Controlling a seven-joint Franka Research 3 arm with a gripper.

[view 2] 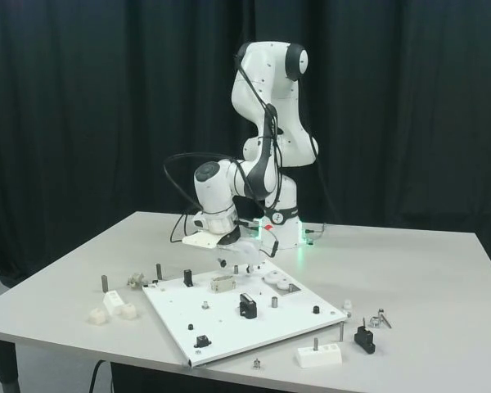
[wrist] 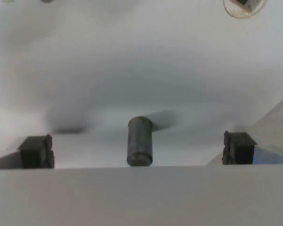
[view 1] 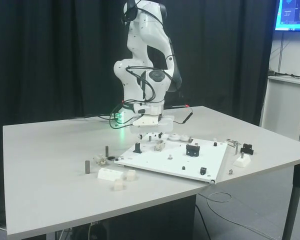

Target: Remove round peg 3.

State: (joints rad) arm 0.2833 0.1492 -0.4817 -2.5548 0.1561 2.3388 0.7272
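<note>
A grey round peg [wrist: 139, 141] stands upright on the white board [view 1: 210, 155], at its far edge. My gripper [wrist: 137, 149] is open. Its two black fingertips [wrist: 35, 150] stand wide apart on either side of the peg and do not touch it. From the first room view the gripper [view 1: 151, 134] hangs low over the board's back edge, with the peg [view 1: 149, 140] just under it. In the second room view the gripper [view 2: 233, 260] sits above the same peg [view 2: 236, 268].
The board carries several black fixtures [view 1: 192, 150] and small pegs. Left of it on the grey table are white blocks [view 1: 110, 174] and two standing pegs [view 1: 85, 166]. A white block [view 2: 319, 354] and a black part [view 2: 363, 337] lie beyond the board's other side.
</note>
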